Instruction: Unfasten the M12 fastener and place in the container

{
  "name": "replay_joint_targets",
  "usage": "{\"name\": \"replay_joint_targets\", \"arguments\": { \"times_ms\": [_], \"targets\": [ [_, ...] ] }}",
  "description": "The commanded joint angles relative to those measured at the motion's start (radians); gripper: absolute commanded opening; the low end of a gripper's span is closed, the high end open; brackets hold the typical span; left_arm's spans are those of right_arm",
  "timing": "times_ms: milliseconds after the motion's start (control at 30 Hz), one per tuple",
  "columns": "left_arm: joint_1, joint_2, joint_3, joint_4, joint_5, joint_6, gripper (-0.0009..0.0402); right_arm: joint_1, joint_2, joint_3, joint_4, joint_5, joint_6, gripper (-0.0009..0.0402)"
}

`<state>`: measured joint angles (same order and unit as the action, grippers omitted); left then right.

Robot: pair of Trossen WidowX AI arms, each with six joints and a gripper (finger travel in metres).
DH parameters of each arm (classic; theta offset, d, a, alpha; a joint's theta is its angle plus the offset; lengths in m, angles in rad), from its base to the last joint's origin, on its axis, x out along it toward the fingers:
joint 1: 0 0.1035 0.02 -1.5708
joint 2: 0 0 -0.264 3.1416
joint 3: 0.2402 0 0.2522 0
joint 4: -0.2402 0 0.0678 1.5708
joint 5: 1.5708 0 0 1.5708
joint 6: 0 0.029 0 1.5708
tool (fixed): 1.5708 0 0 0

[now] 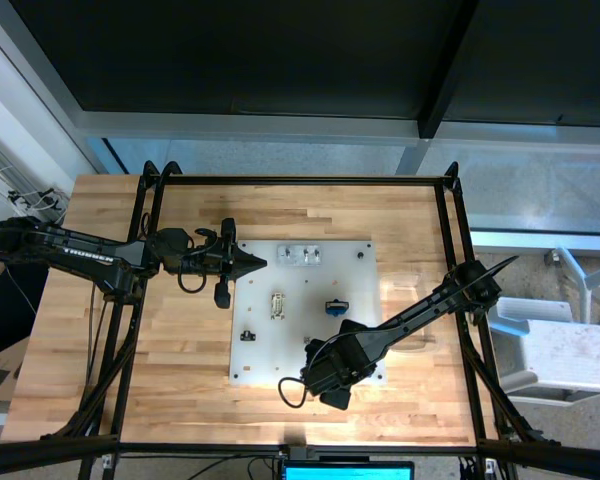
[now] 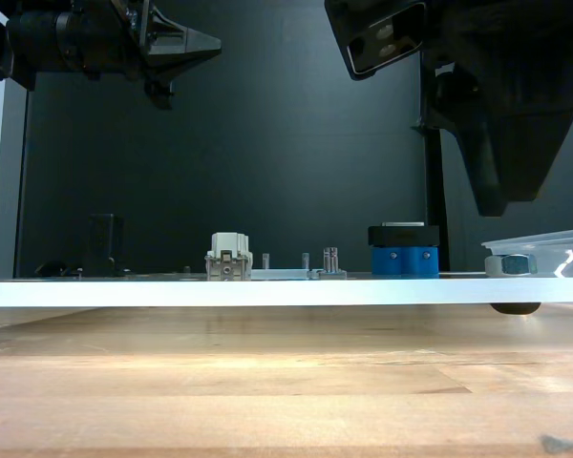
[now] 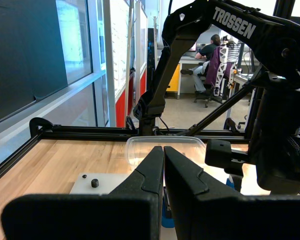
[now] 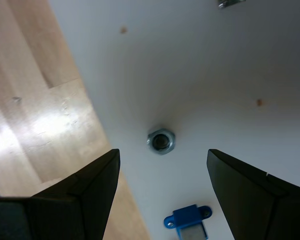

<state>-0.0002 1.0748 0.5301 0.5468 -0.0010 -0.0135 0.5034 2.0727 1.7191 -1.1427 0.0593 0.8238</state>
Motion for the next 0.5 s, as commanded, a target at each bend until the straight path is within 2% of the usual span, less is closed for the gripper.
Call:
{"name": "replay_joint_targets", "arguments": {
  "times_ms": [33,500],
  "targets": [
    [0.000,0.000,0.000,0.000,0.000,0.000,0.0000,-0.001,0.000,-0.011,0.004,0.002,-0.004,0.0243],
    [0.000,0.000,0.000,0.000,0.000,0.000,0.0000,-0.002,0.000,-0.076,0.065,0.000,-0.044,0.0243]
  ]
}}
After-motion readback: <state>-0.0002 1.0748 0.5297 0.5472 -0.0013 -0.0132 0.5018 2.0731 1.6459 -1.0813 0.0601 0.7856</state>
